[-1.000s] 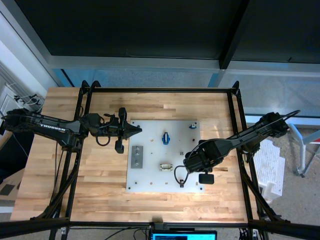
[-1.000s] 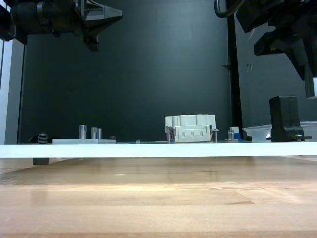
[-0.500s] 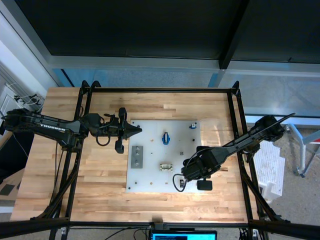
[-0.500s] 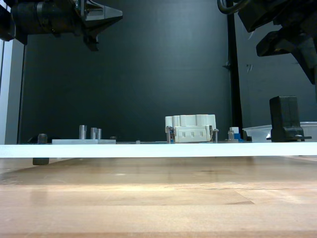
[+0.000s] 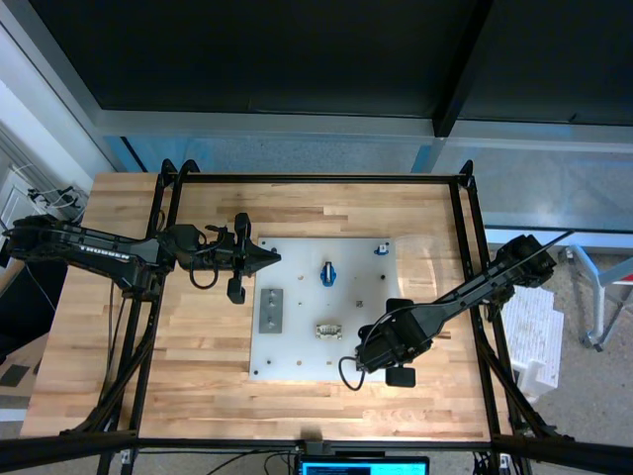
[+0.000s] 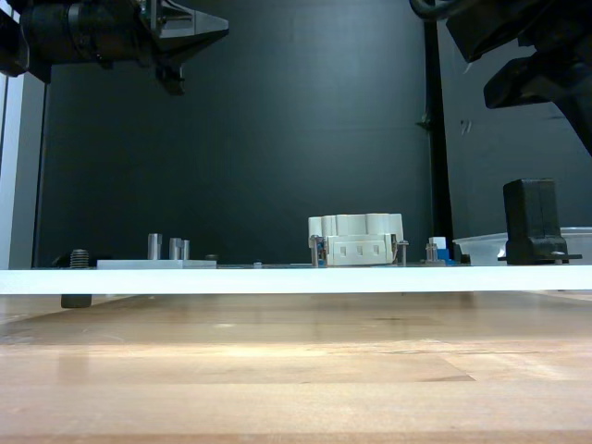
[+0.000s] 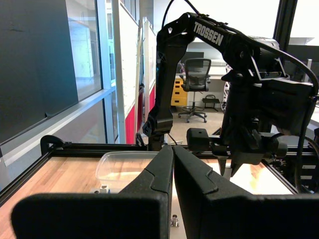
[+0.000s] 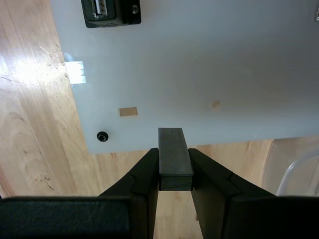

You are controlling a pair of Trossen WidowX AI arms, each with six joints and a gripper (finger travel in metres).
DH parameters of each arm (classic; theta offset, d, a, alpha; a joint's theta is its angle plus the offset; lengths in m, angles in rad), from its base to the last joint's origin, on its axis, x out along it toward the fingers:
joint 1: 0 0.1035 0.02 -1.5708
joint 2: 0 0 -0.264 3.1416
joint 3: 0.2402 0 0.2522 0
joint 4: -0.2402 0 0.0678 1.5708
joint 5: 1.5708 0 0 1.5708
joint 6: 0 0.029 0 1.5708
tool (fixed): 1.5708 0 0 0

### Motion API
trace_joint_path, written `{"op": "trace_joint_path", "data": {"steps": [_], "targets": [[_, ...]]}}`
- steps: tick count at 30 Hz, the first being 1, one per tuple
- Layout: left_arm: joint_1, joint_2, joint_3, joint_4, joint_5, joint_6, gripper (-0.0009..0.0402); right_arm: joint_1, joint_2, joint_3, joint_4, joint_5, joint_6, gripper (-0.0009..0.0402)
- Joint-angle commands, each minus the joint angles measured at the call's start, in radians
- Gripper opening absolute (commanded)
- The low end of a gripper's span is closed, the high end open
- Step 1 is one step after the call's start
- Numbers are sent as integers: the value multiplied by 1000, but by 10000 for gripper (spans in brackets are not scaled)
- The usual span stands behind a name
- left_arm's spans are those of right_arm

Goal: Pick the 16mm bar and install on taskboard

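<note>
Over the near right corner of the white board [image 5: 297, 361], my right gripper [image 8: 174, 168] hangs well above the surface and points down. Its fingers are clamped on the small dark grey bar [image 8: 172, 145]. The bar sits between the fingertips and sticks out a little past them. From my wrist camera it looks flat-sided, though it may be round; I can't be sure. Beneath it lie the board's edge, a screw hole [image 8: 102, 136] near the corner, and bare wood of the counter [image 5: 198, 386]. A black socket part [image 8: 109, 12] sits on the board farther along.

My left gripper [image 5: 265, 257] hovers high over the board's far left edge and points right, fingers pressed together with nothing between them.

On the board, the grey block [image 5: 270, 309] lies at the left, the blue knob [image 5: 328, 272] toward the far side and the silver connector [image 5: 328, 331] near the middle. All three are apart from both grippers.
</note>
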Motion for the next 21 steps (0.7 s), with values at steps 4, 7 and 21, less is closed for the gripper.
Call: {"op": "trace_joint_path", "data": {"steps": [4, 7, 21], "targets": [[0, 0, 0, 0, 0, 0, 0, 14, 27, -1, 23, -1, 9, 0], [0, 0, 0, 0, 0, 0, 0, 20, 37, -1, 37, -2, 20, 0], [0, 0, 0, 0, 0, 0, 0, 41, 60, 0, 63, -18, 30, 0]]}}
